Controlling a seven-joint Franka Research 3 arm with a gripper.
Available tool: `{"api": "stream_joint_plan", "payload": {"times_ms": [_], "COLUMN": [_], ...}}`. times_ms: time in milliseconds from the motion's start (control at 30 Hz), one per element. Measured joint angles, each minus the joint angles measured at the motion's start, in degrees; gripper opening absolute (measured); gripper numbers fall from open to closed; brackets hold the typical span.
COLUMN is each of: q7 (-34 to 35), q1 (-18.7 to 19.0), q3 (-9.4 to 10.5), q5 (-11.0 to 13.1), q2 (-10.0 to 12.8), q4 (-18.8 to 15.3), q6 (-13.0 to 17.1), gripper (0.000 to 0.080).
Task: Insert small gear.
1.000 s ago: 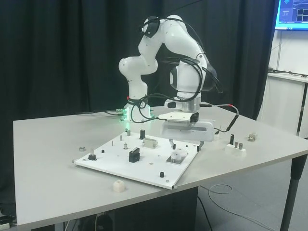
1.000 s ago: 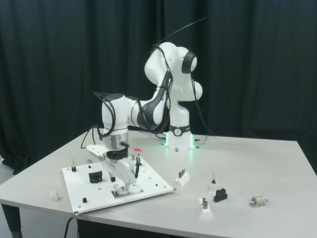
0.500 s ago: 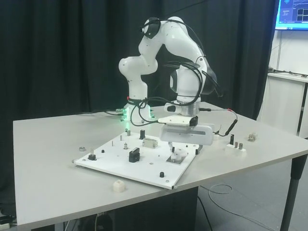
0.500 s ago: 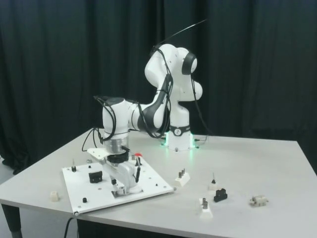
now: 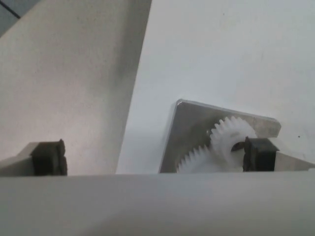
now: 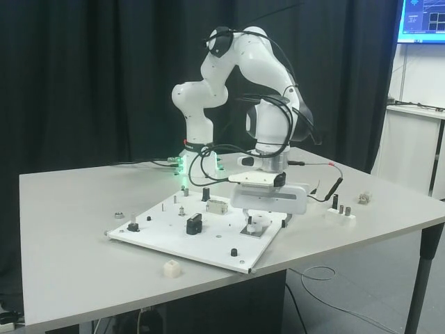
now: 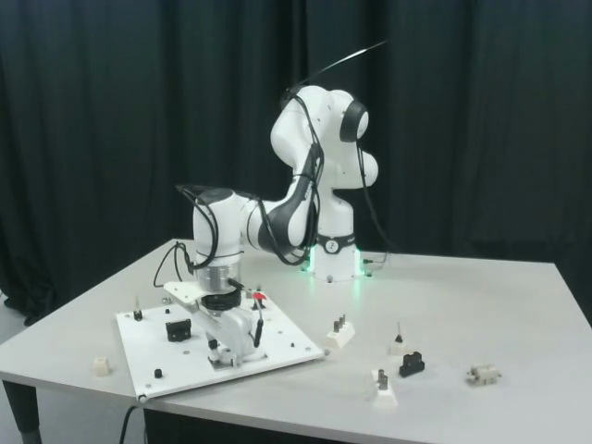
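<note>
1. Black curtains close off the room behind the grey table point(image 6: 62, 209). A screen point(image 6: 423, 19) glows in the upper corner of the first room view, but we cannot read its text.

2. The white arm point(image 6: 229, 56) reaches out over the white assembly board point(image 6: 160, 233). Across the last second its wrist has swung round and risen a little, and the hand has shifted sideways across the gear station.

3. The gripper point(image 5: 152, 157) hangs spread wide and grasps nothing. In the wrist view one black pad point(image 5: 47, 158) sits out over the bare table, while the other point(image 5: 258, 153) stands just beside the gears.

4. The grey metal plate point(image 5: 189, 129) on the board carries the gears. The small gear point(image 5: 231, 137) is seated there, its teeth meeting those of a larger white gear point(image 5: 197, 160) that is partly hidden behind the hand.

5. Our judgement: the insertion looks done and the arm is withdrawing. We cannot confirm from here that the gear is fully down on its shaft.

6. Loose small parts lie on the table, among them a white cube point(image 6: 171, 268) near the front edge.

7. We find no brand, label or legible writing on the arm, board or parts.
</note>
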Motion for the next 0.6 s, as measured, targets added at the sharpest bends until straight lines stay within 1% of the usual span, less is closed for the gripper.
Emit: {"api": "stream_joint_plan", "payload": {"times_ms": [400, 600], "q7": [0.1, 0.4], "q1": [0.1, 0.2], "q3": [0.01, 0.01], "q5": [-0.1, -0.6], "q2": [0.0, -0.1], "q4": [0.0, -0.1], "q6": [0.2, 0.2], "gripper": [0.0800, 0.0800]}}
